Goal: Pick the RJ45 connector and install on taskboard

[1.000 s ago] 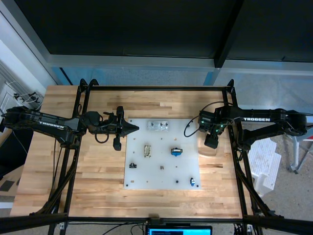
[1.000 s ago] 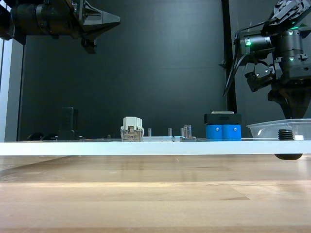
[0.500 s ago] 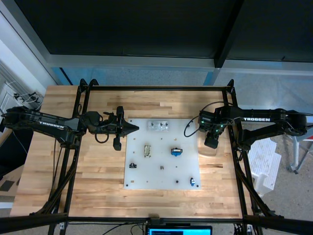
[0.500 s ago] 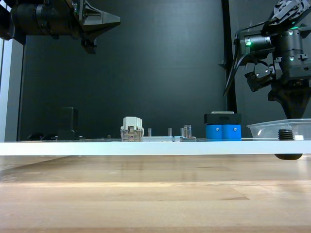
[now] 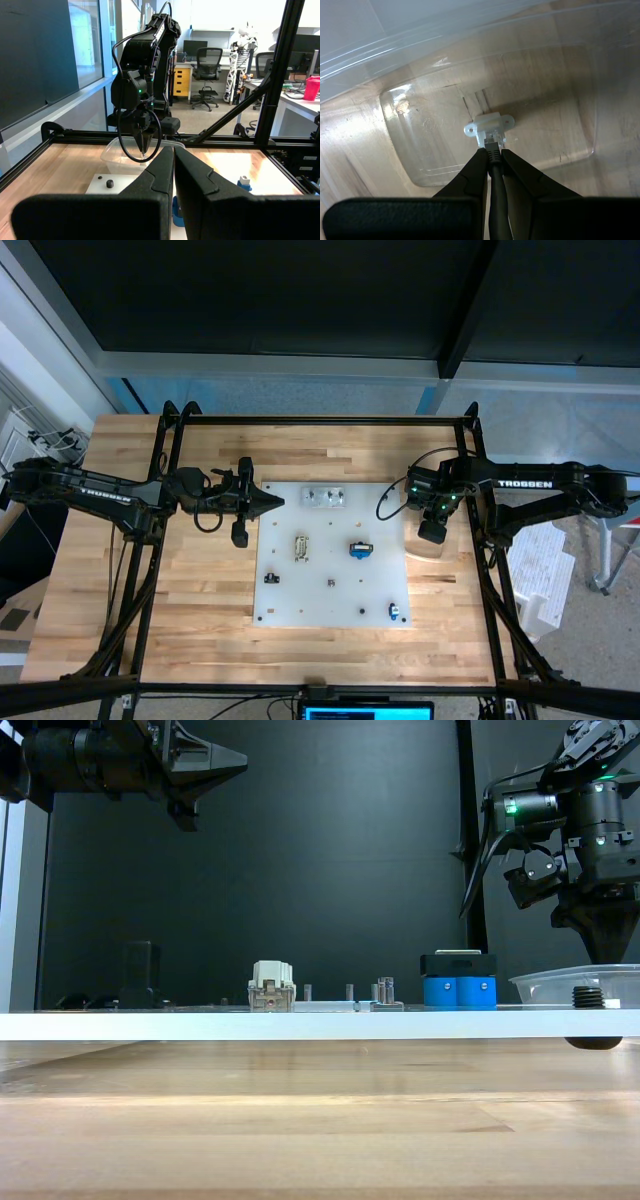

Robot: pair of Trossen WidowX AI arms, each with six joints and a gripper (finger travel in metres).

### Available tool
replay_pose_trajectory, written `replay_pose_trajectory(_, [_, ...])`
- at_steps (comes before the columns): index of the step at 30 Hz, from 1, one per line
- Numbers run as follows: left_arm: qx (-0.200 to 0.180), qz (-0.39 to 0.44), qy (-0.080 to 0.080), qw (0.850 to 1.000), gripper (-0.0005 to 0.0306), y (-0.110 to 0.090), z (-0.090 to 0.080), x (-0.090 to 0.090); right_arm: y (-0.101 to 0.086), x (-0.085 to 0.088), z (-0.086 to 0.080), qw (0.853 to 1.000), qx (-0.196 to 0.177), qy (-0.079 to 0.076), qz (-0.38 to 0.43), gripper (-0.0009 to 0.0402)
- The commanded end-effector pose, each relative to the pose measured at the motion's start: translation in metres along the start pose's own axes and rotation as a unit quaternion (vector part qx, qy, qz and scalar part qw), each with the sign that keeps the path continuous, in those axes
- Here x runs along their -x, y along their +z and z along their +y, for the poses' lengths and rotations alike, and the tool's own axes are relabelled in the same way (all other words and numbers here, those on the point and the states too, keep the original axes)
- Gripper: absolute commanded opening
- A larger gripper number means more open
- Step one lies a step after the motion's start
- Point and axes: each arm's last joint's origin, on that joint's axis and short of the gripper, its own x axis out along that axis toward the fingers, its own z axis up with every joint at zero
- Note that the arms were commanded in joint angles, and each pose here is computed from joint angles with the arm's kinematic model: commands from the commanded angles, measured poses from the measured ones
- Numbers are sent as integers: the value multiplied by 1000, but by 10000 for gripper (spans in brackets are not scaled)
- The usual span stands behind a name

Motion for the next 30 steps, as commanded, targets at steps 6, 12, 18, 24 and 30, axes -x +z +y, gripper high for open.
replay_pose_trajectory(6, [0,0,0,1000,0,0,0,0,-1,4,0,1000,1,0,-3,0])
replay_pose_trajectory(12, [0,0,0,1000,0,0,0,0,-4,8,1,1000,3,1,-10,0])
replay_pose_trajectory(18, [0,0,0,1000,0,0,0,0,-8,21,1,1000,6,2,-9,0])
replay_pose_trajectory(24, [0,0,0,1000,0,0,0,0,-8,46,5,1000,15,4,-24,0])
replay_pose_trajectory(30, [0,0,0,1000,0,0,0,0,-6,70,8,999,22,7,-36,0])
